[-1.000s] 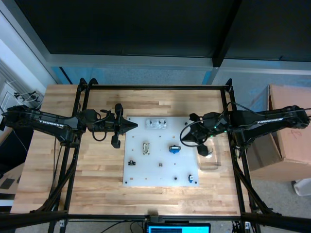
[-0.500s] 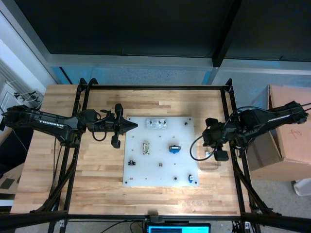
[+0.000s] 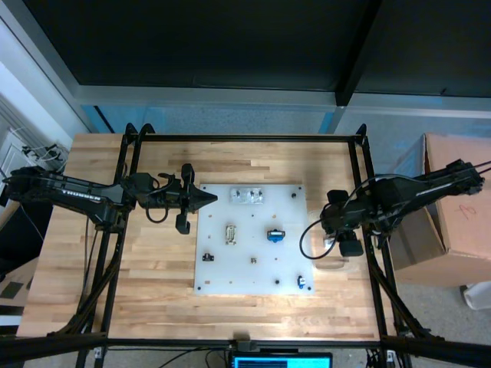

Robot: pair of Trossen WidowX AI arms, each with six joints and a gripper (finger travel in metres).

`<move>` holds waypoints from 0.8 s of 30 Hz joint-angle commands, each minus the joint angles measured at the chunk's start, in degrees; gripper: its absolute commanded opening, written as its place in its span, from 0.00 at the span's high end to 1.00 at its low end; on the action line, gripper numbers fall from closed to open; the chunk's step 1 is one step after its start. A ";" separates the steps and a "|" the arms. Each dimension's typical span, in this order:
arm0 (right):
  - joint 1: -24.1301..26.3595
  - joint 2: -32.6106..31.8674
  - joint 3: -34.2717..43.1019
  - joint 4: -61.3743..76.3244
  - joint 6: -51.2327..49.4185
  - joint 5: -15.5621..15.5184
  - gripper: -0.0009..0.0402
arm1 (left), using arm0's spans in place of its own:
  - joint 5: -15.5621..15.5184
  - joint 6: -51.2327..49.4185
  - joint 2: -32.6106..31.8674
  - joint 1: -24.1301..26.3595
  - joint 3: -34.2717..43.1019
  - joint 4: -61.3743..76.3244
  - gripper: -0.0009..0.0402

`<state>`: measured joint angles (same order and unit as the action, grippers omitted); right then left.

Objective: Pick the RJ45 connector and install on the taskboard

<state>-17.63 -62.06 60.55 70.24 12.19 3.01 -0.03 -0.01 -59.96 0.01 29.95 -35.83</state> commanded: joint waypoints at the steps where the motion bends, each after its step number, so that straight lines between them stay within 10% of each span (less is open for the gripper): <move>1: -0.15 -2.36 -0.55 -0.04 0.00 0.02 0.46 | 0.00 0.00 -0.02 0.00 0.00 -0.02 0.98; 24: -0.76 -15.28 -11.19 -12.31 0.90 0.39 0.39 | 0.00 0.00 -0.02 -0.02 0.00 -0.02 0.98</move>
<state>-18.37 -77.36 50.41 59.37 13.06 3.44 -0.03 -0.01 -59.96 0.01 29.95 -35.86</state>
